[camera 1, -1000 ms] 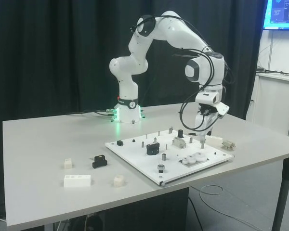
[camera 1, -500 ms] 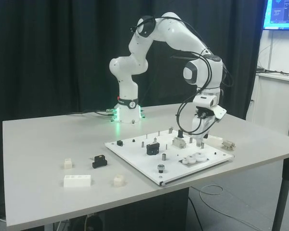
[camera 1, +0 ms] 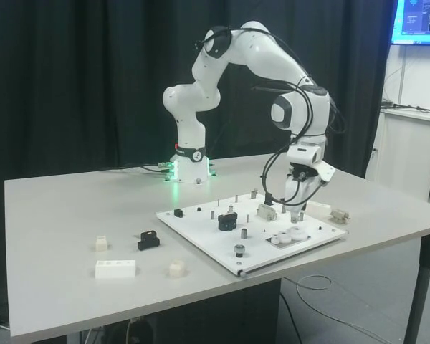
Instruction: Remove large gear.
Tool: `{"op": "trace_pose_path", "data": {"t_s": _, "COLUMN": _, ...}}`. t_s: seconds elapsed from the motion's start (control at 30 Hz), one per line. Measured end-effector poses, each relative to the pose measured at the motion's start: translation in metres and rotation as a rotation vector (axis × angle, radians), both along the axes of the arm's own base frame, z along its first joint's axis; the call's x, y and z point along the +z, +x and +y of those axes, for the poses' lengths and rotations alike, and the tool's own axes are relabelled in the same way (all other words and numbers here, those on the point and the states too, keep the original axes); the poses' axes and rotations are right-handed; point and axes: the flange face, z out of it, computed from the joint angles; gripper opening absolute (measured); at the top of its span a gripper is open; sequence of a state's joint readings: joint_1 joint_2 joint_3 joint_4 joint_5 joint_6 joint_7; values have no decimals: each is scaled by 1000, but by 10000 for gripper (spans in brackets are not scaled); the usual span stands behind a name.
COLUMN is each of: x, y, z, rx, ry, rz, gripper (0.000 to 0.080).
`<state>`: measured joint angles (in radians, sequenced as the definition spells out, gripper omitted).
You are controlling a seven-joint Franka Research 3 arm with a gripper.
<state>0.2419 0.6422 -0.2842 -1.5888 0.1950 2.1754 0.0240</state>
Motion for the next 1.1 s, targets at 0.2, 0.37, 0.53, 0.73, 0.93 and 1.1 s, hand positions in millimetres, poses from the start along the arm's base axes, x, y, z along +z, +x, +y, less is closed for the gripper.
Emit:
{"op": "trace_pose_path", "data": {"t_s": 0.2, "x": -4, "y": 2, "z": -2, "rx": 13, "ry": -4, "rz": -13, "gripper": 800}}
{"op": "trace_pose_path", "data": {"t_s": 0.37, "x": -9, "y": 4, "z": -2, "rx": 35, "ry": -11, "rz": -24, "gripper": 800}}
{"op": "trace_pose_path", "data": {"t_s": 0.53, "x": -13, "y": 5, "z": -2, "rx": 62, "ry": -16, "rz": -31, "gripper": 800}}
{"op": "trace_pose_path", "data": {"t_s": 0.73, "x": -15, "y": 6, "z": -2, "rx": 72, "ry": -26, "rz": -42, "gripper": 800}}
{"op": "trace_pose_path", "data": {"t_s": 0.93, "x": -16, "y": 7, "z": 0, "rx": 86, "ry": -38, "rz": -45, "gripper": 800}}
{"op": "trace_pose_path", "data": {"t_s": 1.1, "x": -18, "y": 7, "z": 3, "rx": 101, "ry": -51, "rz": -47, "gripper": 800}}
